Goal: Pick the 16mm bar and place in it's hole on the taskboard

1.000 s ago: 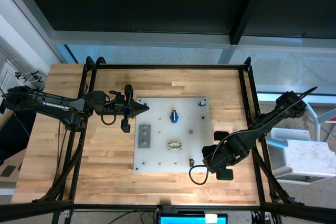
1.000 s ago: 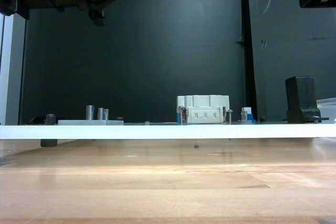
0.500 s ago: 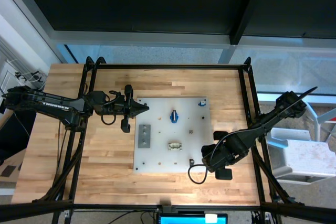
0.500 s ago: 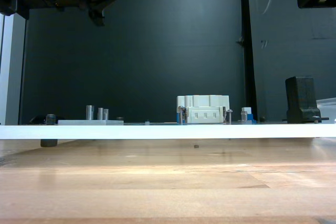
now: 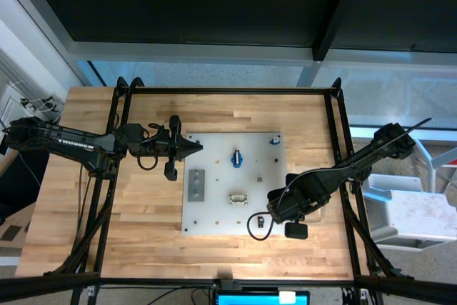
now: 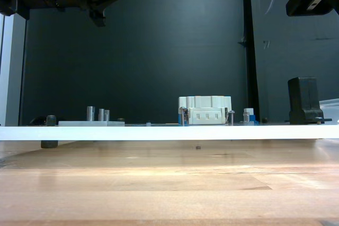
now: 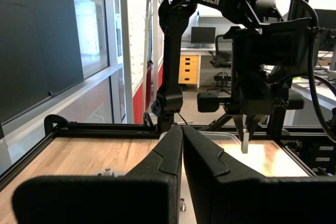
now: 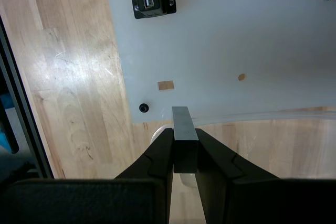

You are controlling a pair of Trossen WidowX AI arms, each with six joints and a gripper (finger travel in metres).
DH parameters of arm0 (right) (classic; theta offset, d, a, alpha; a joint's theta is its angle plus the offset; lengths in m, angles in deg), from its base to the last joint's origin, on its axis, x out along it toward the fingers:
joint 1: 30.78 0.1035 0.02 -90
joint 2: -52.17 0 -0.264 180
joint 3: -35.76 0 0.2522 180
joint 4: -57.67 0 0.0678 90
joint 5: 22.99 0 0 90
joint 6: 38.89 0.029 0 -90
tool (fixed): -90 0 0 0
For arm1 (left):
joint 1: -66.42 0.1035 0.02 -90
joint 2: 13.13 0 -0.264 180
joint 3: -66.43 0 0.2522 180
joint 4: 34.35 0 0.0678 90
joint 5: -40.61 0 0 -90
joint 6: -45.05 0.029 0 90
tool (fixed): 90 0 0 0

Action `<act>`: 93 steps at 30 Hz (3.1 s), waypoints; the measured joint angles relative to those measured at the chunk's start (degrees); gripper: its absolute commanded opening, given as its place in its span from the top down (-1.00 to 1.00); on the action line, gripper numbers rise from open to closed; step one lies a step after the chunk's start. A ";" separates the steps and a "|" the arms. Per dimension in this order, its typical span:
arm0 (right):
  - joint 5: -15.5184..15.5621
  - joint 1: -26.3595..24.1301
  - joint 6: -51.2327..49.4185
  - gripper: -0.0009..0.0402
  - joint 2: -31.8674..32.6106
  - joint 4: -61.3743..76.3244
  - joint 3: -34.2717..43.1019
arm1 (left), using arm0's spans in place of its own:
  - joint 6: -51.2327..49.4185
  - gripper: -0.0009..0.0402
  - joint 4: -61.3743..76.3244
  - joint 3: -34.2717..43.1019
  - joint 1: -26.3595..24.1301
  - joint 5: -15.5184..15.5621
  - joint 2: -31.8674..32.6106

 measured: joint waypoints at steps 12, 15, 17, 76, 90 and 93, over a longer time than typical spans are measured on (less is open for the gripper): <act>0.04 -3.32 -0.52 0.96 1.11 -0.37 0.00 | 0.00 0.96 0.02 0.00 0.00 0.02 0.00; 0.04 -4.55 -0.63 0.96 1.18 -0.44 0.00 | 0.00 0.96 0.00 0.02 0.00 0.00 0.00; 0.04 -5.42 -0.81 0.95 1.18 -0.46 0.00 | 0.00 0.96 0.00 0.00 0.00 0.02 0.00; -4.48 -14.73 -54.40 -0.19 3.74 -2.71 -0.13 | 0.00 0.96 0.00 0.02 0.00 0.02 0.00; -4.48 -15.13 -91.78 -0.19 3.74 -3.67 -3.26 | 0.00 0.96 0.00 0.02 0.00 0.02 -0.02; -4.46 -15.19 -95.58 -0.19 3.74 -5.88 -5.33 | 0.00 0.96 0.02 0.02 0.00 0.02 0.00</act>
